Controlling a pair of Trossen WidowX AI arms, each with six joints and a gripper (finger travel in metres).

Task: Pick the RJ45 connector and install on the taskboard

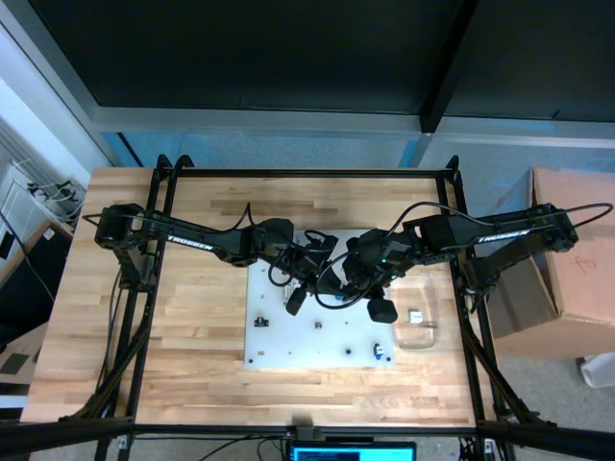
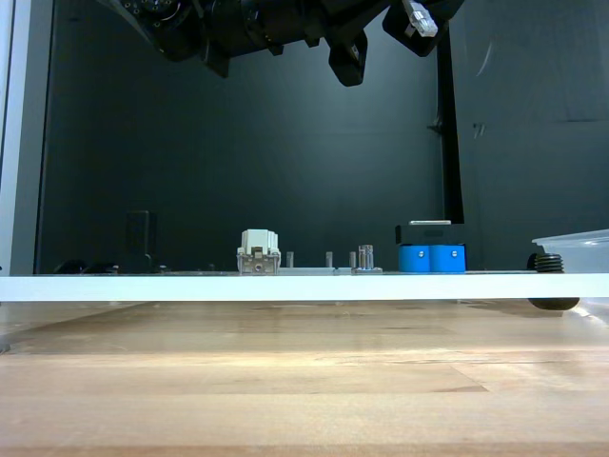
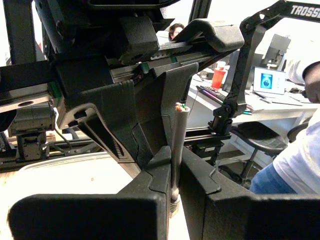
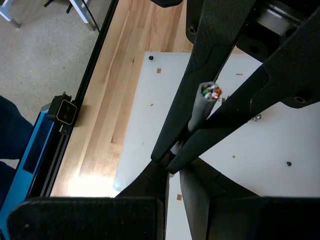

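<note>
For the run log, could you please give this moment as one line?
RJ45 connector: held above task board, unseated | left tool: over board, shut on its cable | right tool: over board, shut on its cable

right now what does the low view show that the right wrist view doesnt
Low view only: the clear plug of the grey-cabled RJ45 connector, held high above the flat white task board, clear of any seat; a small white block and a blue block standing on that board.
Right wrist view only: the cable's cut end with coloured wires, and how the black left claw and black right claw are both shut on the cable.
Both: the board, and the two claws meeting above it.
</note>
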